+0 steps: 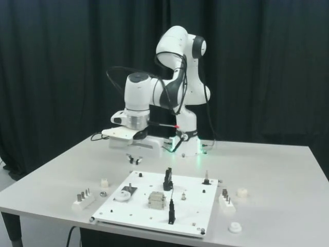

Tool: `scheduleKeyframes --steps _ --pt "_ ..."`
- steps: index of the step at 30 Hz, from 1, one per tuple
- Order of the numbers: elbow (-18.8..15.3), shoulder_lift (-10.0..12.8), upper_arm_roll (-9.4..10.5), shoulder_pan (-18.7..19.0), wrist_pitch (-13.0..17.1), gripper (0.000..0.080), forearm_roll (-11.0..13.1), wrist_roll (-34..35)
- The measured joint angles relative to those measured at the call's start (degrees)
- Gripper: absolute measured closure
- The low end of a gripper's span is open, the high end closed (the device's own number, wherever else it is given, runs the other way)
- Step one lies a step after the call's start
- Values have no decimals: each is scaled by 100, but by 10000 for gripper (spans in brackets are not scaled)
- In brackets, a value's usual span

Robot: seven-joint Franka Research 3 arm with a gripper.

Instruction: Insert small gear.

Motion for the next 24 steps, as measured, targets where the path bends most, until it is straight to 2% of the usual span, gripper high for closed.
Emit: scheduleKeyframes --steps 13,24 --pt "-531 -125 0 -306 620 663 376 -712" --pt "-1056 -253 -32 -472 1234 663 424 -1072"
